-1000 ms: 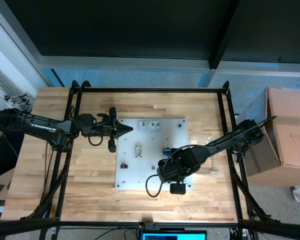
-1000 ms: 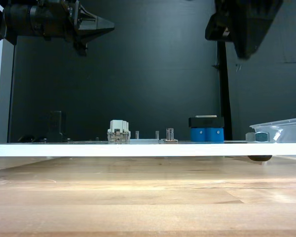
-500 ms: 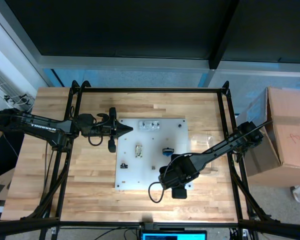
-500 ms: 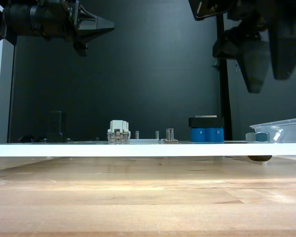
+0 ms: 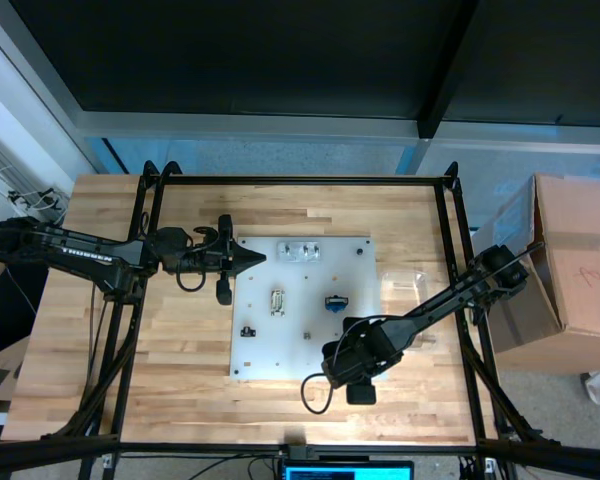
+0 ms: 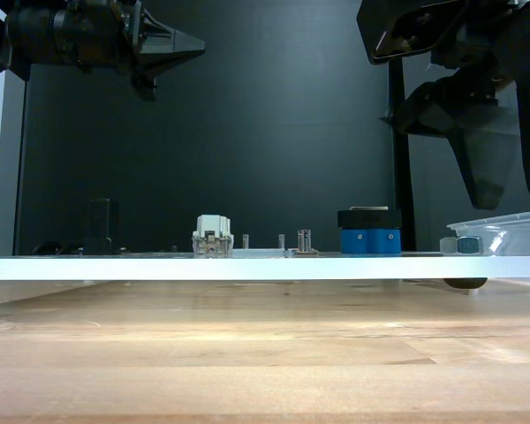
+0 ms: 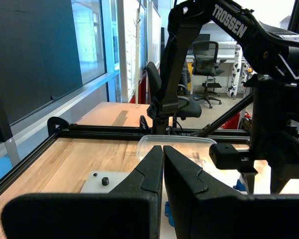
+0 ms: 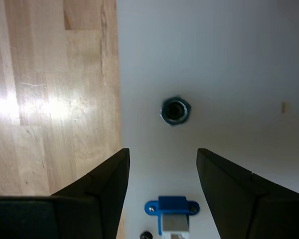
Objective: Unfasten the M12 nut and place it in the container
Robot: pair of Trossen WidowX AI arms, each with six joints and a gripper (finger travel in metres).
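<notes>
The silver M12 nut (image 8: 175, 110) sits on its stud on the white board (image 8: 229, 59), with the stud's dark end showing in its hole. In the low view the nut (image 6: 466, 244) stands in front of the clear container (image 6: 505, 231). My right gripper (image 8: 163, 152) hangs open above the nut, touching nothing. It is high over the board's near right edge (image 6: 512, 190) and hides the nut in the high view (image 5: 348, 362). The container (image 5: 405, 284) lies right of the board. My left gripper (image 5: 252, 258) is shut and holds nothing, raised at the board's left edge (image 6: 194, 41).
On the board stand a blue connector block (image 6: 369, 234), a silver post (image 6: 304, 240) and a white connector (image 6: 212, 237). A cardboard box (image 5: 570, 270) sits beyond the table's right edge. The black frame rails (image 5: 300, 181) border the table.
My right arm has swung toward the table's near edge and come lower, so its open fingers now hang above the nut. The nut and the left arm have not moved.
</notes>
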